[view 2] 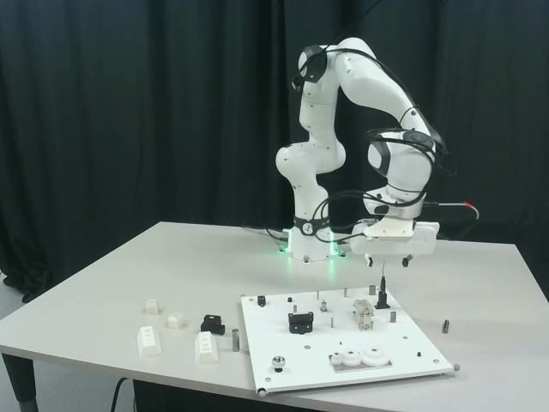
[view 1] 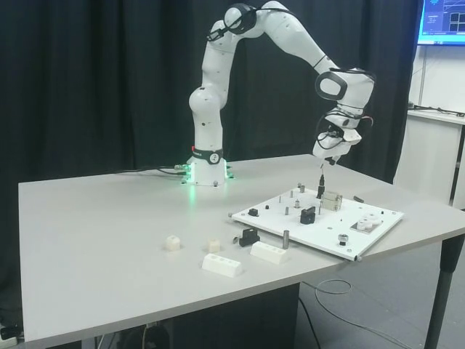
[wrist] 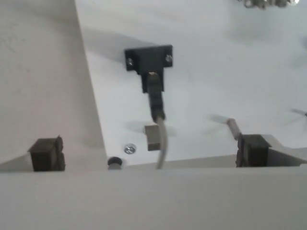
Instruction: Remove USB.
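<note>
1. white blocks (view 1: 220,264) on grey table (view 1: 94,218), beside white board (view 1: 378,233); two small cubes (view 1: 171,243) further out
2. black clip (view 1: 249,236) at board edge; pegs (view 2: 292,303) upright on board
3. white gears (view 2: 358,357) near board's front; black curtain (view 2: 129,103) behind

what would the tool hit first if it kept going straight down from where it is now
Most likely the USB plug, standing in its black socket on the white board. The tool hangs above it with air between. Depth is hard to judge, so it could land slightly beside it.
</note>
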